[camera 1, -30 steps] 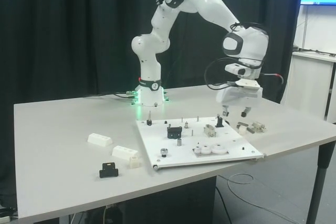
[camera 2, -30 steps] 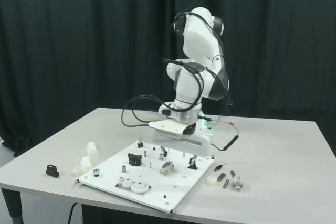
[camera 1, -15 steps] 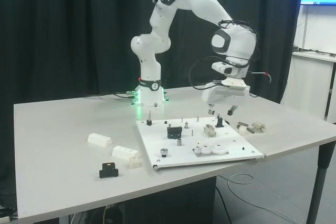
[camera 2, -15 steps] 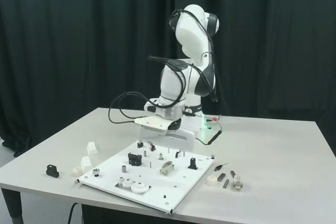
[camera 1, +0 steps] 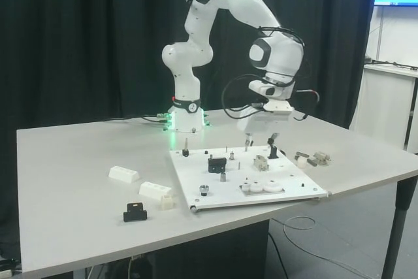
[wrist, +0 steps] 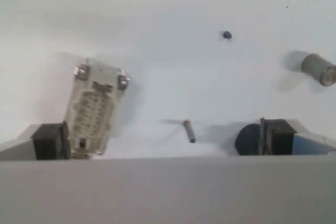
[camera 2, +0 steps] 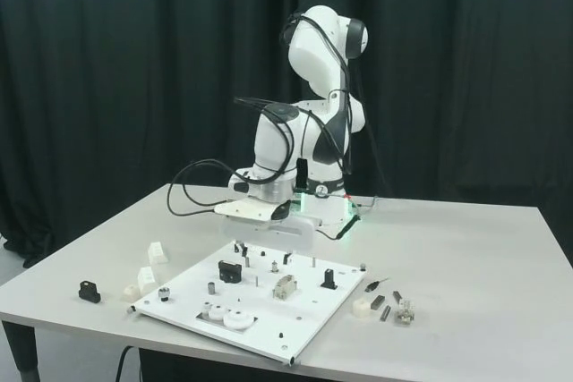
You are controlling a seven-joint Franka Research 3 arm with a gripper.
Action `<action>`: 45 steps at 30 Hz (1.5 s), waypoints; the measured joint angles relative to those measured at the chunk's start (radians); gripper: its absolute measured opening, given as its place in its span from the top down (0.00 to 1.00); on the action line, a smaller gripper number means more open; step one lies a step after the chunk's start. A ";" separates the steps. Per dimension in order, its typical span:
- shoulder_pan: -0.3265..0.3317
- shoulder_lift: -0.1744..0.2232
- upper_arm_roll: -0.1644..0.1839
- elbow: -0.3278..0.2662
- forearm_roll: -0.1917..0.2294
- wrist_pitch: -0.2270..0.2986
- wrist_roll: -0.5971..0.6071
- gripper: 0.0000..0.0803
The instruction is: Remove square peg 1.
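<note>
White board (camera 1: 287, 191) at centre frame lies under the claw (camera 1: 260, 139), which hangs wide open and empty: approach step; next, descend over the peg.

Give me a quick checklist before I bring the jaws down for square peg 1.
1. Jaws open and empty: ok.
2. Jaws above the white board, touching nothing: ok.
3. Square peg 1 picked out: cannot tell. The wrist view shows only a thin pin, a grey connector and a grey cylinder.
4. Jaws lined up on the peg: cannot tell. Only the thin pin shows between them.
</note>
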 joint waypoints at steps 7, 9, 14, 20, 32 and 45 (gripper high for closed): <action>-0.018 -0.018 0.001 -0.058 0.004 0.057 -0.115 0.00; -0.023 -0.025 0.002 -0.077 0.004 0.073 -0.142 0.00; -0.036 -0.043 0.003 -0.128 0.006 0.114 -0.224 0.00; -0.052 -0.068 0.003 -0.190 0.020 0.175 -0.283 0.00; -0.075 -0.088 0.003 -0.294 0.087 0.319 -0.420 0.00; -0.076 -0.081 0.004 -0.373 0.147 0.437 -0.481 0.00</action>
